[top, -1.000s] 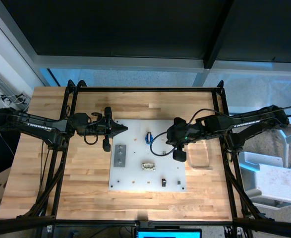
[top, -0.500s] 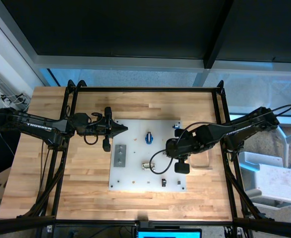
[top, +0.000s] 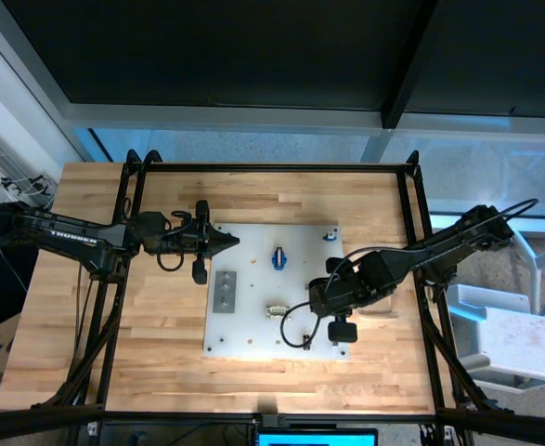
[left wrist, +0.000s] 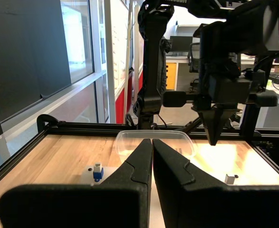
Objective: Pick the 16mm bar from the taskboard and place it in the container
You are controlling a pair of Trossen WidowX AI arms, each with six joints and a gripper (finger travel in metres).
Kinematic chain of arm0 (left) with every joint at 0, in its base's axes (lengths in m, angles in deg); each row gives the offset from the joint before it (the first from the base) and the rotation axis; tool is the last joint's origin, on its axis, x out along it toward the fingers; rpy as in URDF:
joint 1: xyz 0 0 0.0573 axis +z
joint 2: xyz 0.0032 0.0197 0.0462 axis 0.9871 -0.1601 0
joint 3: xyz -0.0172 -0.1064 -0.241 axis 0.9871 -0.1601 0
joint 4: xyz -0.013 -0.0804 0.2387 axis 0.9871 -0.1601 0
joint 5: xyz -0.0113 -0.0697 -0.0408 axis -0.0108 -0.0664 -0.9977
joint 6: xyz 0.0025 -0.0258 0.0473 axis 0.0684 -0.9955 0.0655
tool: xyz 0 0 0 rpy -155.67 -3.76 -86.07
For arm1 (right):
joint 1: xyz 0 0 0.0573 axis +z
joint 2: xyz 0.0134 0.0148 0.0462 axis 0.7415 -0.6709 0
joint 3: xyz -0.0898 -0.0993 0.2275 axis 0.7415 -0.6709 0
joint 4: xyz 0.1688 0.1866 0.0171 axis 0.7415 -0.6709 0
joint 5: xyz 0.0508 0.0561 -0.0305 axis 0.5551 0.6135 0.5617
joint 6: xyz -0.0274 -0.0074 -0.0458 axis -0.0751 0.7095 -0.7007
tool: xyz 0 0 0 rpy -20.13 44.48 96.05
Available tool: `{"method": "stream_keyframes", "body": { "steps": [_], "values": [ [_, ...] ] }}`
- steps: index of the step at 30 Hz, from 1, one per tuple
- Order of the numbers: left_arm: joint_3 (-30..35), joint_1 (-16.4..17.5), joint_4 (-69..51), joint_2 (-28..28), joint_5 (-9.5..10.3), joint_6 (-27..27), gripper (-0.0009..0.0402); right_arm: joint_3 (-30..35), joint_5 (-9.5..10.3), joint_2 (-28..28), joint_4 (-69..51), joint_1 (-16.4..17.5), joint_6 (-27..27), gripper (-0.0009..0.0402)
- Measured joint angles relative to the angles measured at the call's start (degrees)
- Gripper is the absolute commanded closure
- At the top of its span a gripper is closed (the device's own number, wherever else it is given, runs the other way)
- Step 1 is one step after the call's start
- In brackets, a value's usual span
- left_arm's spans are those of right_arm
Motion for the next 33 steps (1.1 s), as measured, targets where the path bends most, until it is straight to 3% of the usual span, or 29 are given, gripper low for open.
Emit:
{"method": "stream_keyframes", "body": {
  "steps": [18,33],
  "values": [
    [-0.02,0.0,0.0,0.0,-0.02,-0.02,0.0393,0.0,0.02,-4.44,-0.7,7.37,6.97,0.0389],
    [-0.02,0.0,-0.02,0.0,-0.02,0.0,0.0393,-0.02,-0.07,-7.93,-0.52,11.26,11.52,0.0289]
  ]
}}
